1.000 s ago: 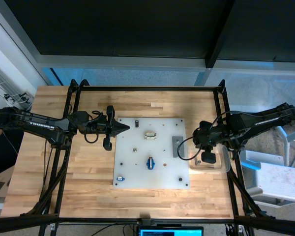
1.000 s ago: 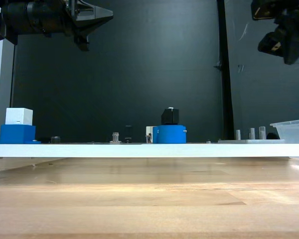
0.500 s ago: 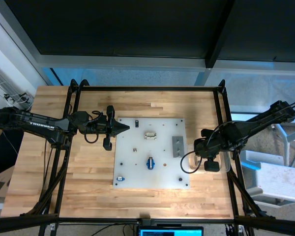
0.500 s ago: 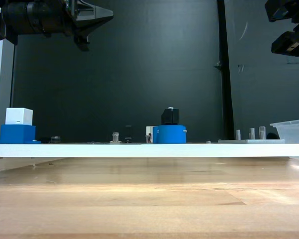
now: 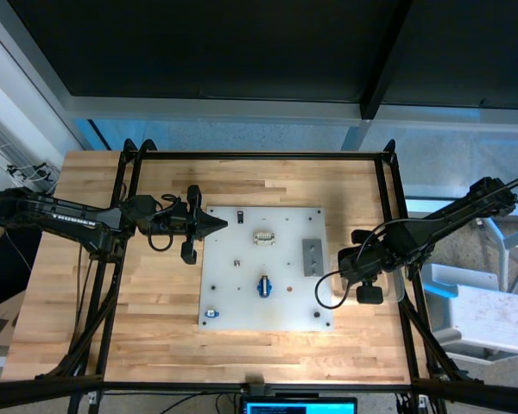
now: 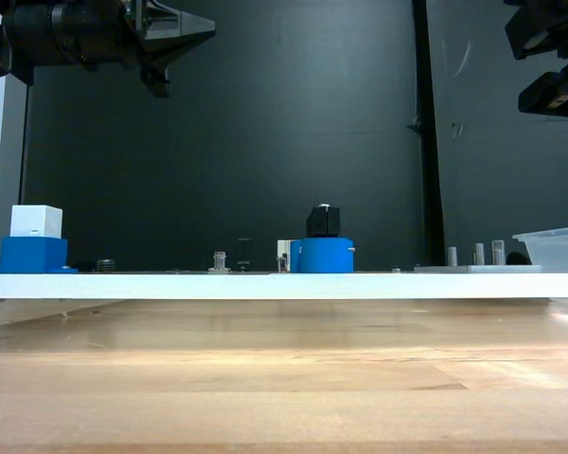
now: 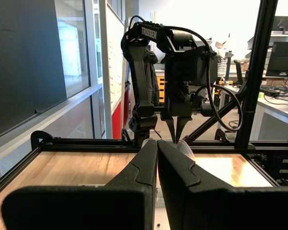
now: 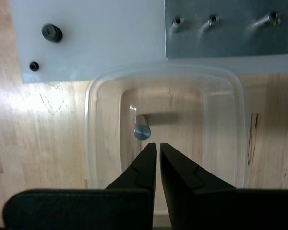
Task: Pick the 16mm cylinder and place it in the taskboard
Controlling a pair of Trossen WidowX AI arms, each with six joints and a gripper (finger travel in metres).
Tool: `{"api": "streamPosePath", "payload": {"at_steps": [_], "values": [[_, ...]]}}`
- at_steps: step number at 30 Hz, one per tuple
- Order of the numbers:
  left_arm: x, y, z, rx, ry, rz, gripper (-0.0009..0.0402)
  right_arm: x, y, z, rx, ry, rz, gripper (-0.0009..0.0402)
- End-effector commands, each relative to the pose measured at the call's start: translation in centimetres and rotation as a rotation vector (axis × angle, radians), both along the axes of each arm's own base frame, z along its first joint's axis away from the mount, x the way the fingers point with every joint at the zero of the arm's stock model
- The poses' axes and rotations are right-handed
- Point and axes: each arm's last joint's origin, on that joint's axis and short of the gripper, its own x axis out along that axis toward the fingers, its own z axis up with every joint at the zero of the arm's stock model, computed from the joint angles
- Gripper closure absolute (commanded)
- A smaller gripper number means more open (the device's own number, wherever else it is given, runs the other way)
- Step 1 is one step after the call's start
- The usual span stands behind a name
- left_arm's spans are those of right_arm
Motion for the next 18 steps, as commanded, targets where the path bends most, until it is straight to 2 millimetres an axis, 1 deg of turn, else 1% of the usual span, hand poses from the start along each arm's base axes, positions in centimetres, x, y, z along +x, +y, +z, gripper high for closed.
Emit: {"api": "streamPosePath", "payload": {"at_steps": [1, 6, 11, 18], "values": [[0.0, 0.0, 0.0, 0.000, 0.000, 0.000, 0.0393, -0.1, 0.0, -0.2, -0.005, 0.006, 0.003, 0.0362], [0.0, 0.0, 0.0, 0.000, 0.000, 0.000, 0.0393, 0.1, 0.3, -0.6, -0.010, 0.017, 0.011, 0.0330], [0.0, 0.0, 0.0, 0.000, 0.000, 0.000, 0.0393, 0.0, 0.5, -0.9, -0.005, 0.016, 0.019, 0.0290], [0.0, 0.0, 0.0, 0.000, 0.000, 0.000, 0.0393, -0.1, 0.5, -2.1, -0.005, 0.024, 0.003, 0.0232]]}}
